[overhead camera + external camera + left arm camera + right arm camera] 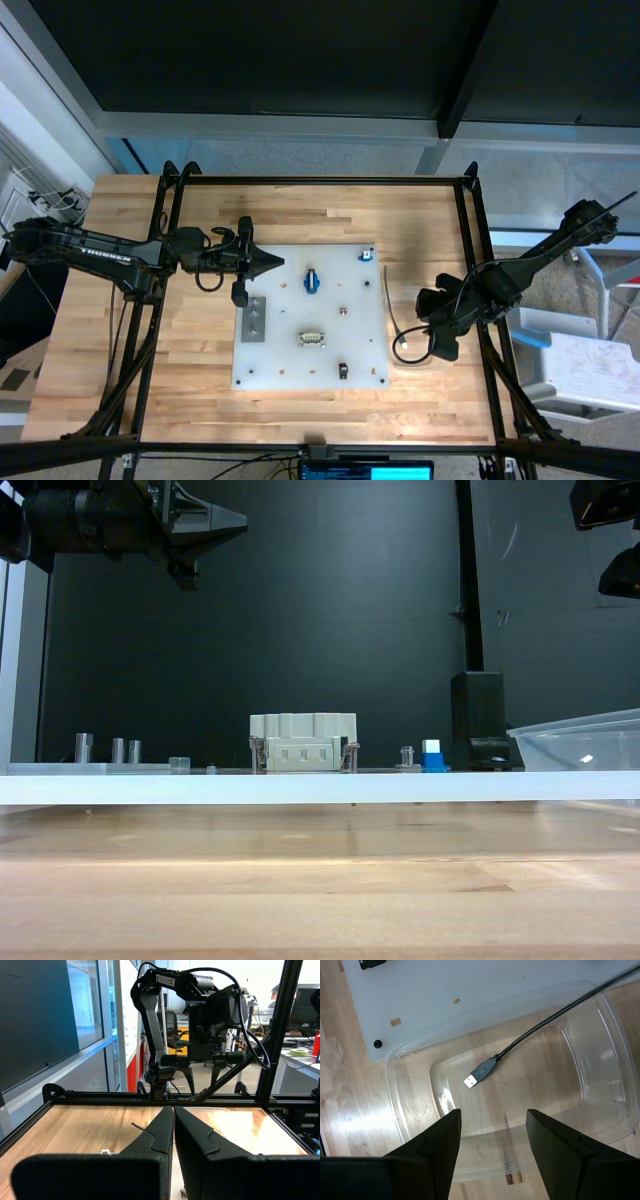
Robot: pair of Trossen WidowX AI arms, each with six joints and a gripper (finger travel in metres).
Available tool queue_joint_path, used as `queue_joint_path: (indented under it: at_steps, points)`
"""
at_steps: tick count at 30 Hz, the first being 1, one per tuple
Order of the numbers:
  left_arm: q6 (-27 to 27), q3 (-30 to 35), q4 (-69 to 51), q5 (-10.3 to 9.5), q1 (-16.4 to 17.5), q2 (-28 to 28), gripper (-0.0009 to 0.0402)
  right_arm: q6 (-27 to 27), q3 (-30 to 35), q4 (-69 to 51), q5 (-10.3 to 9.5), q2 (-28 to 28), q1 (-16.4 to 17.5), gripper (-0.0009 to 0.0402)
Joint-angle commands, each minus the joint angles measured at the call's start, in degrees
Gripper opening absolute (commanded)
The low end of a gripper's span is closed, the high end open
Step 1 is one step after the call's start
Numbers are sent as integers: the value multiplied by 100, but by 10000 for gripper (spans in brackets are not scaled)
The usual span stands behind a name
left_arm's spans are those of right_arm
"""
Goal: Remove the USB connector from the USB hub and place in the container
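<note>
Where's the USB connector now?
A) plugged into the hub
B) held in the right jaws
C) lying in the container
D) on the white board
C: the right wrist view shows the connector lying loose inside the container, with the right gripper above it, jaws open and empty. The left gripper hangs shut over the board's far left corner.

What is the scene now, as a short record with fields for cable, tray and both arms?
USB connector: plug lying inside the container, cable trailing over its rim
container: clear tray beside the right edge of the white board
USB hub: on the board, apart from the cable
left end effector: shut, raised over the board's left edge
right end effector: open, empty, above the container
</note>
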Motion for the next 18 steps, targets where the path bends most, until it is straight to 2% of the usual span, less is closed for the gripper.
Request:
queue_joint_path:
  at_steps: [1,18]
  points:
    - [0,0,2,0,0,0,1,92,2,-2,0,2,-2,191]
    - [0,0,2,0,2,0,1,114,2,-2,0,2,0,192]
